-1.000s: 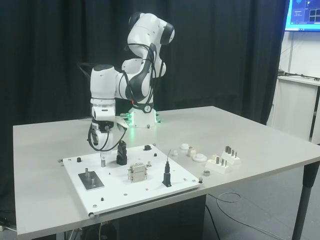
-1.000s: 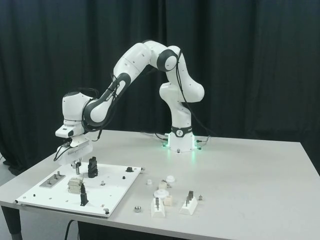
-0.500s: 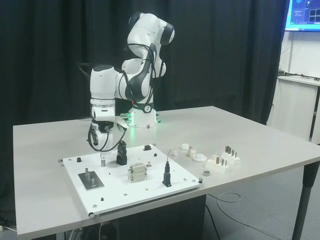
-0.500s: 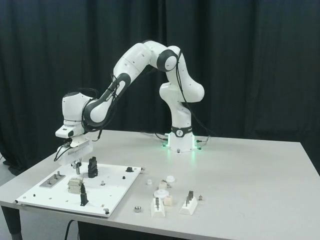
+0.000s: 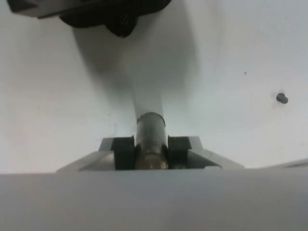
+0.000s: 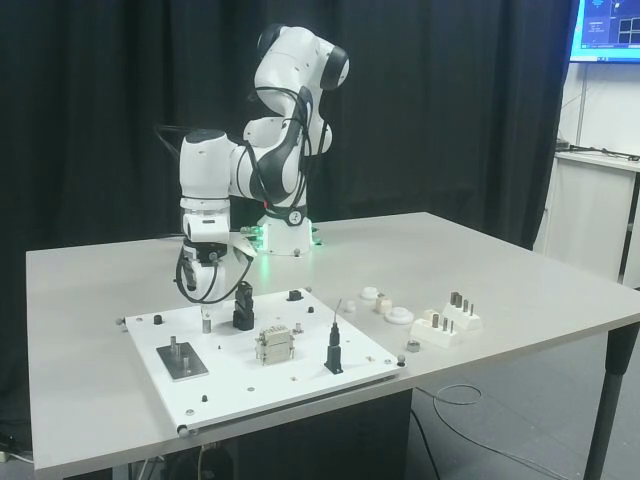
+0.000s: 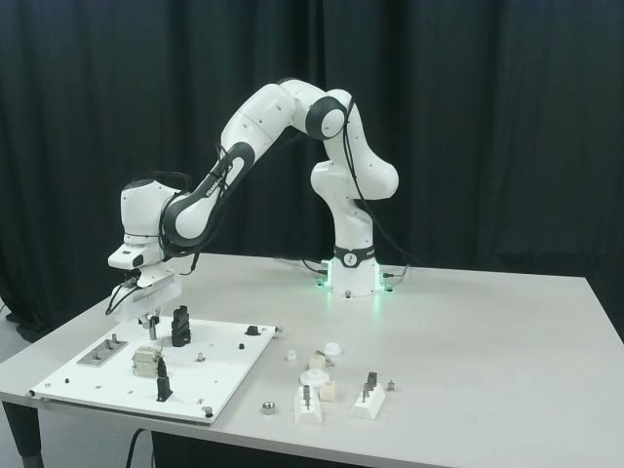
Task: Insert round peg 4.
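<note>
Pegs and fixtures sit across a white board (image 6: 260,350) on the grey table (image 6: 90,290), taken here from left to right in the first room view. Nearest the left is a grey plate (image 6: 181,361) with two short posts standing on it. Just to its right the white arm (image 6: 285,150) reaches down over the board, and its gripper (image 6: 205,300) holds round peg 4 (image 6: 205,322) upright, the peg's lower end at or just above the board surface; whether it has entered a hole cannot be told. In the wrist view the two black pads (image 5: 124,151) are closed on either side of the grey peg (image 5: 150,139), gripping it, with white board beneath. Right beside the peg stands a black block (image 6: 241,306), and a small black socket (image 6: 295,295) lies farther back. Next comes a connector part (image 6: 272,343) near the board's middle, then a black holder with a thin rod (image 6: 334,350) toward the front right corner. Off the board to the right lie white round pieces (image 6: 385,303), a small nut (image 6: 411,346), and a white stand of pegs (image 6: 449,322). The arm's base (image 6: 282,238) shows a green glow.
</note>
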Robot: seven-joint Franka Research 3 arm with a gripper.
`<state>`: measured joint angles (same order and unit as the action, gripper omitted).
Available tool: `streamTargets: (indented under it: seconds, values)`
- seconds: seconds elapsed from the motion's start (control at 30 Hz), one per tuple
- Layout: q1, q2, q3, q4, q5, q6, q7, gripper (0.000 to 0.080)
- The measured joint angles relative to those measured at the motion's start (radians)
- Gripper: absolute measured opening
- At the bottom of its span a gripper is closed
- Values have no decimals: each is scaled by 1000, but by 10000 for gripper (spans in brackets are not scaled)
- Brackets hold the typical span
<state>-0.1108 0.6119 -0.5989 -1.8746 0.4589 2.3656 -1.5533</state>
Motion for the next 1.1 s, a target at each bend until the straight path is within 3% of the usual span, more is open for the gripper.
streamTargets:
  seconds: [1.1]
  values:
    - [0,25,7,1,7,41,0,143]
